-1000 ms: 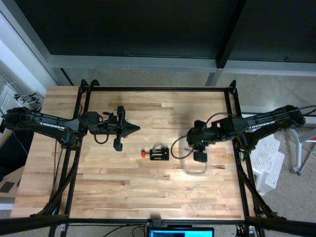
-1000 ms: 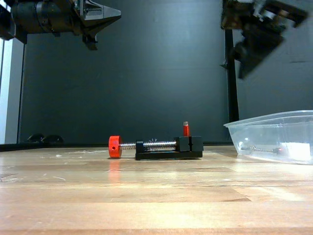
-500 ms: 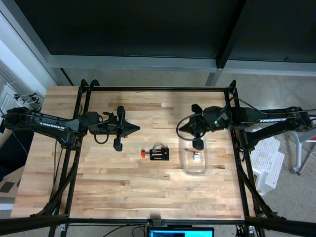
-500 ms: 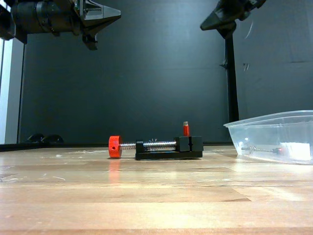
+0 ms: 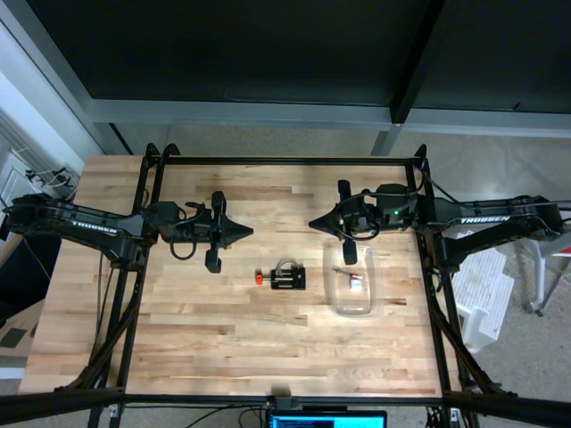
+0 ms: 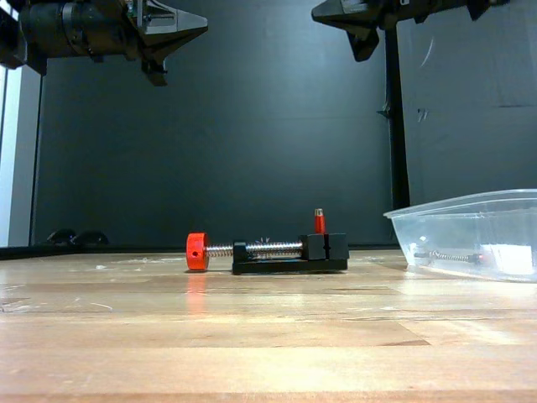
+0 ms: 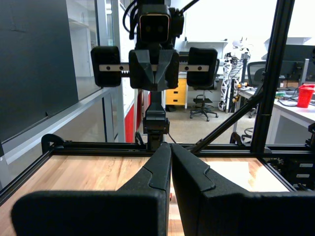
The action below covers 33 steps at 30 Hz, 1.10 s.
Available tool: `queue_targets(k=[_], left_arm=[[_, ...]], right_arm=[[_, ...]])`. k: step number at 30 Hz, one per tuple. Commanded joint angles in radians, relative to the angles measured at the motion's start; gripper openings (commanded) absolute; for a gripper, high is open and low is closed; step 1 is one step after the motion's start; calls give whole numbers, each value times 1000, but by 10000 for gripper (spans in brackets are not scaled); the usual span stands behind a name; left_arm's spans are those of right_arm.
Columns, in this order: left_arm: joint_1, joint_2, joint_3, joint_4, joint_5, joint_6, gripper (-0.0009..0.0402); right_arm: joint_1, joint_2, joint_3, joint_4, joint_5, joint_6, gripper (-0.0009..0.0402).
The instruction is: Remove the RCA connector from the receptacle and place in the container
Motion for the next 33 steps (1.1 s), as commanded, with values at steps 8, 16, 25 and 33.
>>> queue_targets(k=[8,16,25,33], left_arm=[[0,0,0,0,0,0,0],[0,0,0,0,0,0,0],[0,0,0,0,0,0,0],[0,0,0,0,0,0,0]], right_arm=[[5,-47,-184,363,8,41,0],[8,-70,-257,410,29,40,0],[19,-70,-220,337,38,35,0],[20,-70,-218,317,61,13,0]])
